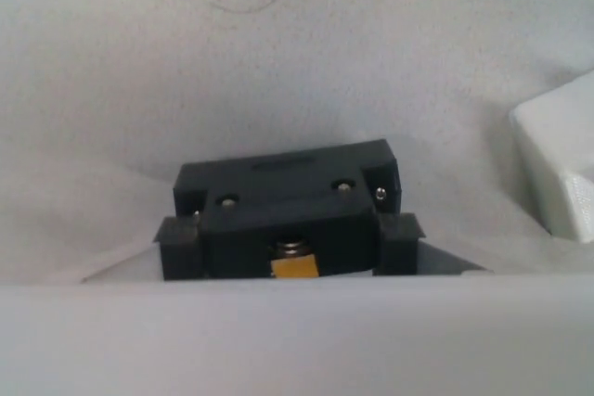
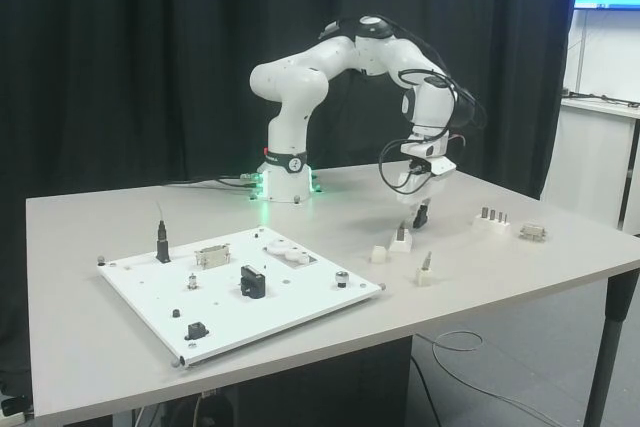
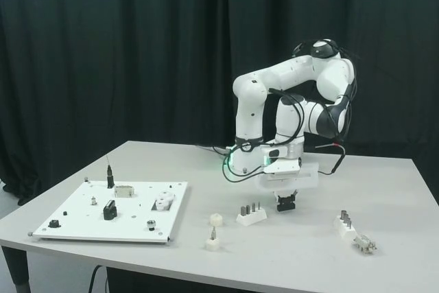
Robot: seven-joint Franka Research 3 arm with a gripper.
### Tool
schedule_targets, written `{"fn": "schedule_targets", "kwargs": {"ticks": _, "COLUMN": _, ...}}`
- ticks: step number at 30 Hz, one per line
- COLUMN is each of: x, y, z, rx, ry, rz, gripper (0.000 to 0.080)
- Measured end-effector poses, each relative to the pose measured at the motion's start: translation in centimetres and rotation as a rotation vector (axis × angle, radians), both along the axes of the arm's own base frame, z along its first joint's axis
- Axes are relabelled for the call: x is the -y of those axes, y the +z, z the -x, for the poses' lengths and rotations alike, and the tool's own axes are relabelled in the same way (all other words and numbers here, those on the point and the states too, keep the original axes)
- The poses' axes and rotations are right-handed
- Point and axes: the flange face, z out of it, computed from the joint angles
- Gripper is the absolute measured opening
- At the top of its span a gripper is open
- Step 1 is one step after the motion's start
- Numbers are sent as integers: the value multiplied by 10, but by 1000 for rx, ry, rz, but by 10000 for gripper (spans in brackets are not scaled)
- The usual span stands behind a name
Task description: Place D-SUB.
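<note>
We see the white Franka arm [image 2: 300, 87] bent over the grey table [image 2: 560, 247], its gripper [image 3: 285, 202] pointing down w/ a black plastic D-SUB connector housing [image 1: 288, 220] clamped between the fingers. In the wrist view the D-SUB sits right at the fingertips, small metal screws visible on its face, the grey table surface behind it. From the room views the connector hangs just above the tabletop; we can't tell if it touches.

Just beside the gripper, toward the white board, stands a small white block w/ upright metal pins [image 3: 251, 215]. A white block edge [image 1: 557, 169] also shows in the wrist view near the D-SUB. Further from the gripper, on the far side from the board, there's another white pin holder [image 3: 344, 223] and a small grey metal connector [image 3: 364, 243] next to it. Two small white stands [image 3: 215, 219] [image 3: 212, 241] sit between the gripper and the large white mounting board [image 3: 75, 221], which is well apart from the gripper and carries several black and metal parts.
</note>
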Motion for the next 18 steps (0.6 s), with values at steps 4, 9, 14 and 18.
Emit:
{"fn": "schedule_targets", "kwargs": {"ticks": 4, "x": 0, "y": 5, "z": -1, "rx": 0, "ry": -2, "rz": -8, "gripper": 385}}
{"fn": "schedule_targets", "kwargs": {"ticks": 9, "x": 1, "y": 10, "z": -2, "rx": -4, "ry": -5, "rz": -17, "gripper": 385}}
{"fn": "schedule_targets", "kwargs": {"ticks": 14, "x": 3, "y": 12, "z": -2, "rx": -3, "ry": -9, "rz": -21, "gripper": 383}}
{"fn": "schedule_targets", "kwargs": {"ticks": 18, "x": 3, "y": 13, "z": -2, "rx": -2, "ry": -11, "rz": -21, "gripper": 383}}
